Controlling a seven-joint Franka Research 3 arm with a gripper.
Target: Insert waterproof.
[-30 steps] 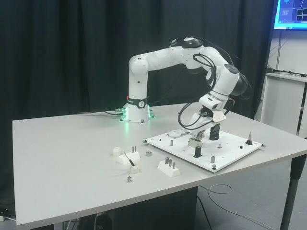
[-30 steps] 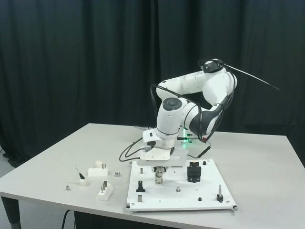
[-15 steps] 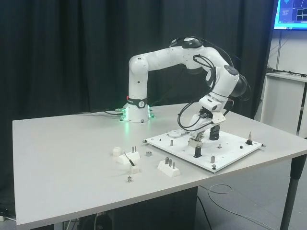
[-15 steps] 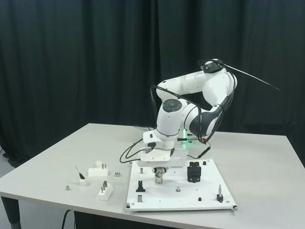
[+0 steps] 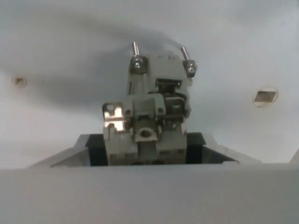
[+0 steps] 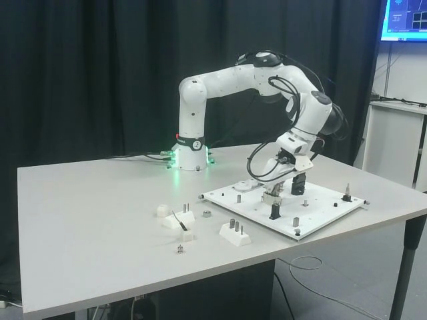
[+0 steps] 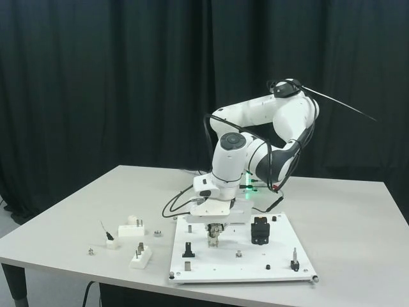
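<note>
While the white arm bends down from its base, the gripper hangs just above the white board that lies on the grey bench. In the wrist view the fingers are closed on a grey connector, which sits between them with two small screws and thin pins at its far end. That connector is over a bare part of the board and seems to be just clear of it; whether it touches cannot be told. A small square hole shows in the board off to one side of the connector.

Relative to the board, in the second room view, a black block stands on it just beside the gripper, on the side away from the loose parts. A short black post stands on the board near its front edge, on the side toward the loose parts. A slim upright pin stands near the board's front corner on the opposite side, well apart from the gripper.

Off the board, on the bench, lie several small white blocks: one with two dark pegs just beside the board's edge, another farther back, and one with a thin black stick leaning out of it. A small nut lies between those blocks and the board. Green light glows at the arm's base.
</note>
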